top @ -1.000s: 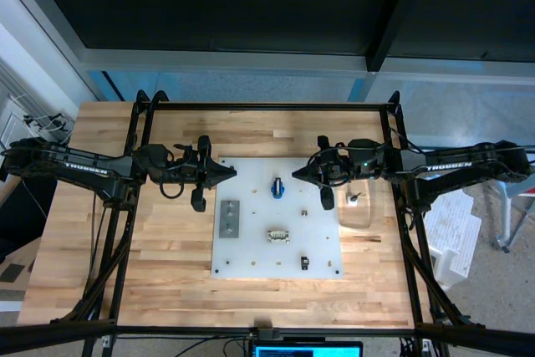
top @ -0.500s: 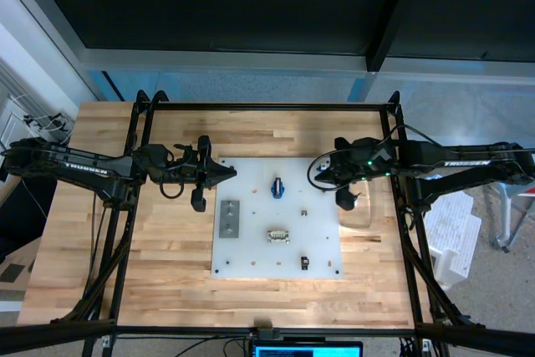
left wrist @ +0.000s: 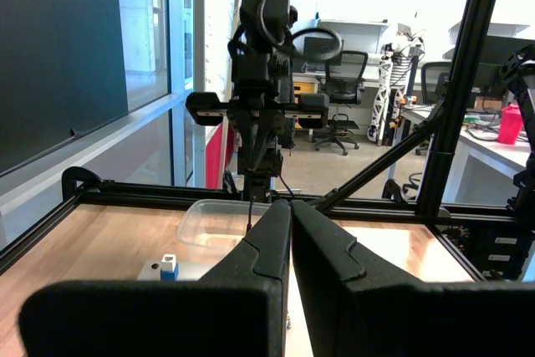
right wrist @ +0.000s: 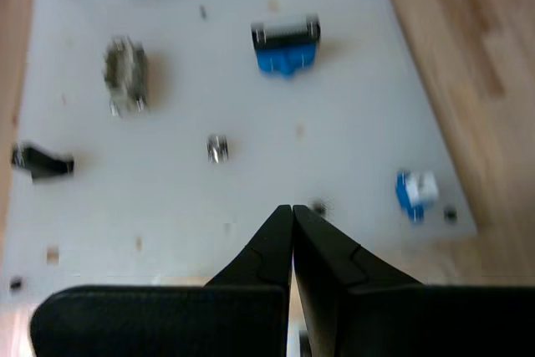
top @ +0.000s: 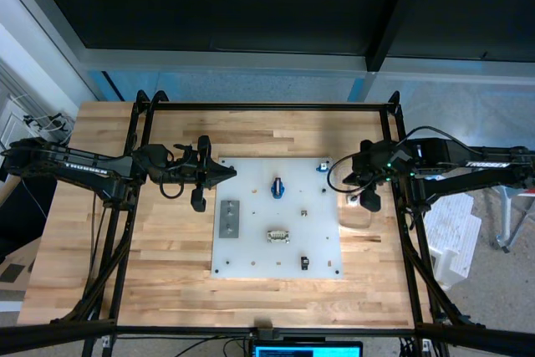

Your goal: Pick the USB connector and install on taskboard

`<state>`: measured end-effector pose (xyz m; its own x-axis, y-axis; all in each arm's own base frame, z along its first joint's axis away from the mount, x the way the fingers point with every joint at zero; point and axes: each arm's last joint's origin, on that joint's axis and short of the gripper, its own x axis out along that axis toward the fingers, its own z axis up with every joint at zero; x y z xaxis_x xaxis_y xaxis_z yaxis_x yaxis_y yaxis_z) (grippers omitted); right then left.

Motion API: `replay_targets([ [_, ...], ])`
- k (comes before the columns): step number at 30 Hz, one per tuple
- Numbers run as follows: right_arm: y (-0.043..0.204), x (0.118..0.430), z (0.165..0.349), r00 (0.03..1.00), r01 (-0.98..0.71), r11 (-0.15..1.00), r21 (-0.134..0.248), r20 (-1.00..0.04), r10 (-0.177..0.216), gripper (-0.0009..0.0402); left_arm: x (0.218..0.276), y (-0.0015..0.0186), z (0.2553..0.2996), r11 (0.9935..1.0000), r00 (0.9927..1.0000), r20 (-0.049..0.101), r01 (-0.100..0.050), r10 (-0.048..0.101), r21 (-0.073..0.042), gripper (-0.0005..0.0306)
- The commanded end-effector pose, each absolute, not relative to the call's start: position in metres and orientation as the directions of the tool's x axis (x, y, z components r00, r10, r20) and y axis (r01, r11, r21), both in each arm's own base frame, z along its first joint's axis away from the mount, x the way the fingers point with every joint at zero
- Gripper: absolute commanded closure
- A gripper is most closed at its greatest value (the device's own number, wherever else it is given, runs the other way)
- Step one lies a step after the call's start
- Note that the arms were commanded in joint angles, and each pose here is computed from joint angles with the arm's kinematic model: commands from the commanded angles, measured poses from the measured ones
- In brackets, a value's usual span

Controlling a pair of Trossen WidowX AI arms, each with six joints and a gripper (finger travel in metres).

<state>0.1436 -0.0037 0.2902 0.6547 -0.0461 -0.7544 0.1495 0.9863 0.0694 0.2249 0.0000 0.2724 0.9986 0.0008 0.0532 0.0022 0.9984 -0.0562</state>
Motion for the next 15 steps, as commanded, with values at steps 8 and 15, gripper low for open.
replay_targets([
  [8,0.002,0.128,0.279,0.499,0.179,0.984,0.006,-0.863,-0.085,0.0393,0.2249,0.0001,0.2726,0.99842,0.99854,0.054,0.002,0.001,-0.056,0.0300],
  [15,0.012,0.119,0.274,0.419,0.176,0.984,-0.009,-0.904,-0.084,0.0393,0.2249,0.0001,0.2724,0.99842,0.99856,0.054,0.002,0.001,-0.056,0.0300],
])
